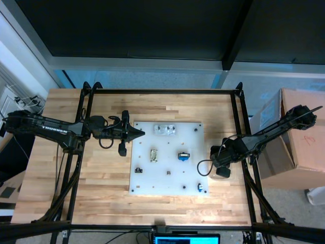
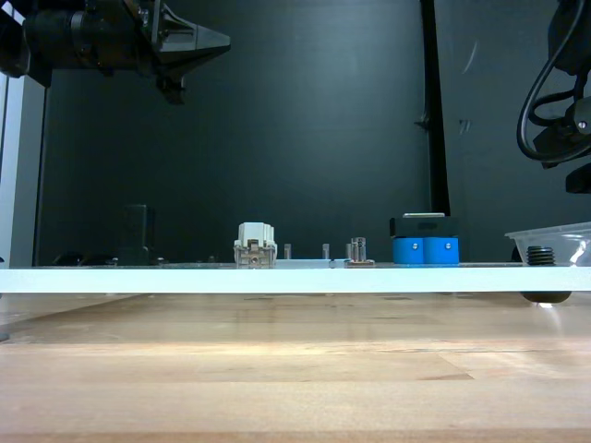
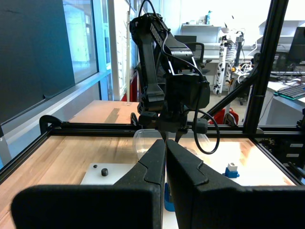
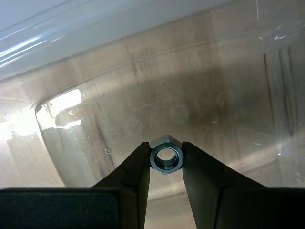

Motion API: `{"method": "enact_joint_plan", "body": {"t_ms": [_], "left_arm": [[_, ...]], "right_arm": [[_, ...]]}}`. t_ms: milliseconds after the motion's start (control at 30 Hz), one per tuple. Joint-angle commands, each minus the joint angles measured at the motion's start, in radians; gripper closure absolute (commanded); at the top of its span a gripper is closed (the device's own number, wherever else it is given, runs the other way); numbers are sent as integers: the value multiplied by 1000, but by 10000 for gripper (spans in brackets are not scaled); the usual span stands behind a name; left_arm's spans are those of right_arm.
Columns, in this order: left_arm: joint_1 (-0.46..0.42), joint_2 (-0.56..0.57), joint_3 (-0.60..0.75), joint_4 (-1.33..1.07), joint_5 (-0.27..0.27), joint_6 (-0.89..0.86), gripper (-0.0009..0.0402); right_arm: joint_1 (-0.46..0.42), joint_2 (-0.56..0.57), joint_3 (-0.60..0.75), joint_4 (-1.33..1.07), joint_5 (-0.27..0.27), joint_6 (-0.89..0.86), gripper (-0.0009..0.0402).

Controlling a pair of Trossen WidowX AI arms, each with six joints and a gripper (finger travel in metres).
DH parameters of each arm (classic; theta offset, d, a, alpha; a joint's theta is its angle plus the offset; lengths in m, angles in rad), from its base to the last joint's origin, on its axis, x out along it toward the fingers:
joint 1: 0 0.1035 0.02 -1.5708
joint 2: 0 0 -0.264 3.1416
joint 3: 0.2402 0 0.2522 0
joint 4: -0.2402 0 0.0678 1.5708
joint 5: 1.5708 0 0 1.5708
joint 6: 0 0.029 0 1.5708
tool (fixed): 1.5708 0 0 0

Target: Unfasten the M12 nut and place it in the container

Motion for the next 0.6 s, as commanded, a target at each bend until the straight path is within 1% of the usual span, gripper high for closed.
{"method": "enact_joint_plan", "body": {"t_ms": [33, 167, 233, 333, 467, 533, 600], "left_arm": [[0, 0, 0, 0, 0, 0, 393], [0, 0, 0, 0, 0, 0, 393], [0, 0, 0, 0, 0, 0, 393], [0, 0, 0, 0, 0, 0, 393], [0, 0, 0, 0, 0, 0, 393], [0, 0, 0, 0, 0, 0, 393], [0, 0, 0, 0, 0, 0, 393]], "right_arm": [[1, 0, 0, 1, 0, 0, 243], [1, 0, 0, 1, 5, 0, 186], [1, 0, 0, 1, 5, 0, 165], [1, 0, 10, -12, 5, -2, 144], [0, -14, 79, -86, 5, -29, 137], [0, -28, 136, -131, 6, -38, 143], [-3, -36, 196, -175, 20, -61, 156]]}}
